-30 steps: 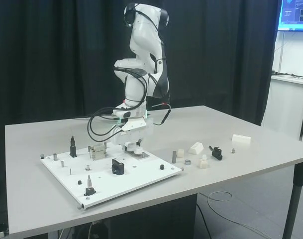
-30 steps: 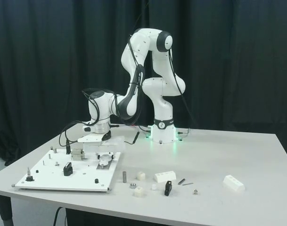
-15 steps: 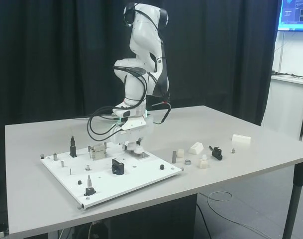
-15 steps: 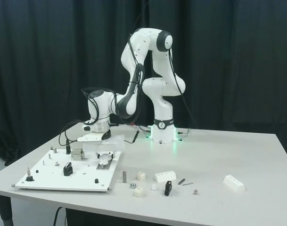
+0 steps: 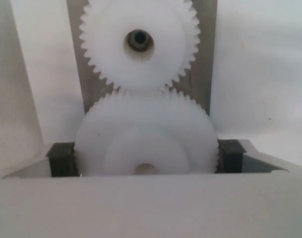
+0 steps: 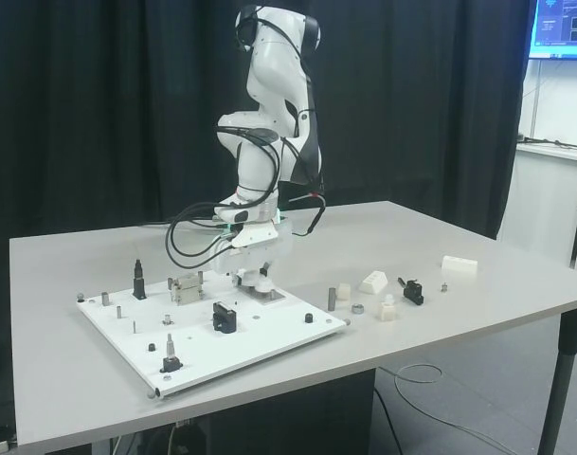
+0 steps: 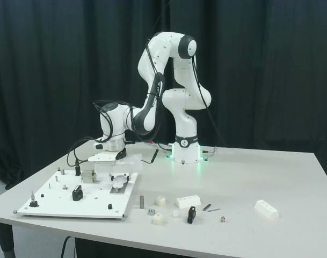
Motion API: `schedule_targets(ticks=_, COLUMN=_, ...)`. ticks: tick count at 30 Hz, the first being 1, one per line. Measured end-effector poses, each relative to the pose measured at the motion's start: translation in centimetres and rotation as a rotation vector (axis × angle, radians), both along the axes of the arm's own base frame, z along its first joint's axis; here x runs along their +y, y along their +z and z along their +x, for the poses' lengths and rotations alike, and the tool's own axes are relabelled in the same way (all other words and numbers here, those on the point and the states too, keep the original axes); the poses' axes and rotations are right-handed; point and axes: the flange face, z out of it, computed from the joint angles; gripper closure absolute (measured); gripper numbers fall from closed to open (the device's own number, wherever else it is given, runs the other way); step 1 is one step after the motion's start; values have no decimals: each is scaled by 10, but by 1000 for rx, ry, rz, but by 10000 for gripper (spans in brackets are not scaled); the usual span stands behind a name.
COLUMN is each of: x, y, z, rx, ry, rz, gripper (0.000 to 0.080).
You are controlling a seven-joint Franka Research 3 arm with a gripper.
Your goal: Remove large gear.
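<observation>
Black fingers (image 5: pixel 61 159) flank the large gear (image 5: pixel 146 136), seemingly gripping it. Lift straight up, so its teeth clear the meshed small gear (image 5: pixel 139 42).

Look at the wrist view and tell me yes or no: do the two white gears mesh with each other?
Yes, the teeth of the large gear between the black fingertips interlock with the second gear on its pin.

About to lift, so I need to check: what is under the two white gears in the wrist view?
A grey metal plate shows behind the white toothed gears; the further gear's centre holds a dark shaft. Beneath the nearer gear is covered.
</observation>
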Motion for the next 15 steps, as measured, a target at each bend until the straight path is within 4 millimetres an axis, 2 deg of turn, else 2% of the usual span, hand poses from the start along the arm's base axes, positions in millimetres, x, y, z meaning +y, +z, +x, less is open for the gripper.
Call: schedule_targets(ticks=15, x=0, y=1, z=0, rx=1, ry=-1, rz=2, gripper=206)
